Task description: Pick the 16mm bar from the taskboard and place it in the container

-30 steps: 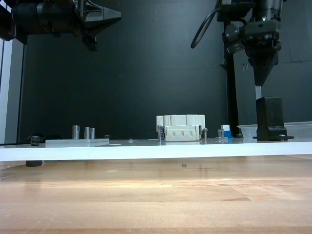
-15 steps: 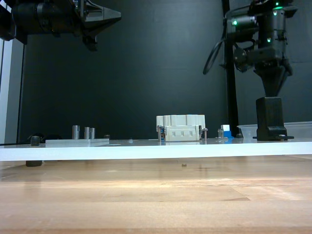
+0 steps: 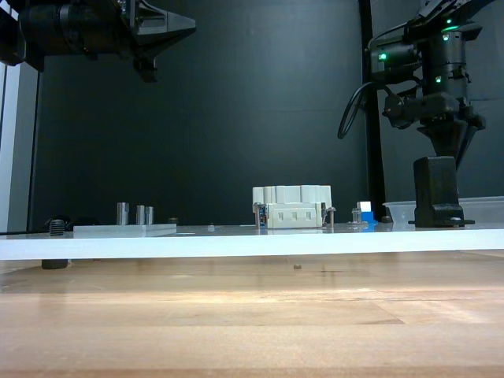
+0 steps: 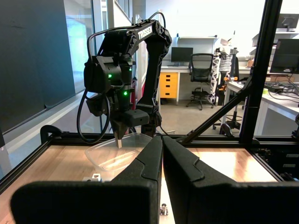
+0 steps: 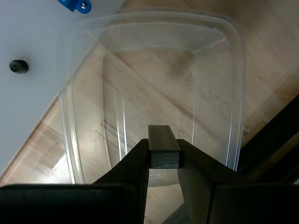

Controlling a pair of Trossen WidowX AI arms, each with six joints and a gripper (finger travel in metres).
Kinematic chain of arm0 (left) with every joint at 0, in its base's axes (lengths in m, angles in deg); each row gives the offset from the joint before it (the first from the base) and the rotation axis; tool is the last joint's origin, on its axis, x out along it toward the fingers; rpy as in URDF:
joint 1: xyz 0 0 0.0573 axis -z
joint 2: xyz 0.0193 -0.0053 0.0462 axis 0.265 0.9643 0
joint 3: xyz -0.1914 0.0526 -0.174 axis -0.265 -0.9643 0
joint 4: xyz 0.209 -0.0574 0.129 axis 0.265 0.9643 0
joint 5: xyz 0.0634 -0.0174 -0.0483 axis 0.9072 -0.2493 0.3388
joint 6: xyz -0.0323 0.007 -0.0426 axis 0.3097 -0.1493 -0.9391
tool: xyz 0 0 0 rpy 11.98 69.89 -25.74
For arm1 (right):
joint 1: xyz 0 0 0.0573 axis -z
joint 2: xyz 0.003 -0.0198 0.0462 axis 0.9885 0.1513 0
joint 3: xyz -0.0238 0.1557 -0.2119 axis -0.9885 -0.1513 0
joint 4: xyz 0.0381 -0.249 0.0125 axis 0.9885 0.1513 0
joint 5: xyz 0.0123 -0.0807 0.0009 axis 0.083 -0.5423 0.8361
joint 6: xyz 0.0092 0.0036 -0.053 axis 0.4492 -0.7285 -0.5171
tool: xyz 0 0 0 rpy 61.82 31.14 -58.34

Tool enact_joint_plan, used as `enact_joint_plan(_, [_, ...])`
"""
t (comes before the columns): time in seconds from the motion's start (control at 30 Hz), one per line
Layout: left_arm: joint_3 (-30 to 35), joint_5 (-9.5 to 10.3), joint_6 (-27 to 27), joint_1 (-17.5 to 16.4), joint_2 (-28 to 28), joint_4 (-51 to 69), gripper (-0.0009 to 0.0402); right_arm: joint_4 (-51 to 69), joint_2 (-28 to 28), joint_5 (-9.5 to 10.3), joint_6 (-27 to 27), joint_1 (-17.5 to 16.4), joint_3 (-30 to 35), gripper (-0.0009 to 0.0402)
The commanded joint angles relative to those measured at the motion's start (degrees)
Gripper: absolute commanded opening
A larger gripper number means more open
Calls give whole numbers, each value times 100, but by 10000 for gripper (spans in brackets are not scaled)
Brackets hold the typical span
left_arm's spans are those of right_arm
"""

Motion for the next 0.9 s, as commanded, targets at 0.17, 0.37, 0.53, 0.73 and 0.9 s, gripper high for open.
enact_joint_plan(0.17, [0,0,0,-2,0,0,0,-11,4,-2,9,-4,-33,28])
enact_joint_plan(0.37, [0,0,0,-2,0,0,0,-7,4,-4,-13,-11,-31,28])
enact_joint_plan(0.53, [0,0,0,-2,0,0,0,2,4,-66,-46,-11,-33,52])
enact_joint_plan(0.73, [0,0,0,0,0,0,0,9,7,-66,-57,-11,-33,120])
enact_joint_plan(0.9, [0,0,0,-2,0,0,0,4,7,-63,-55,-11,-33,176])
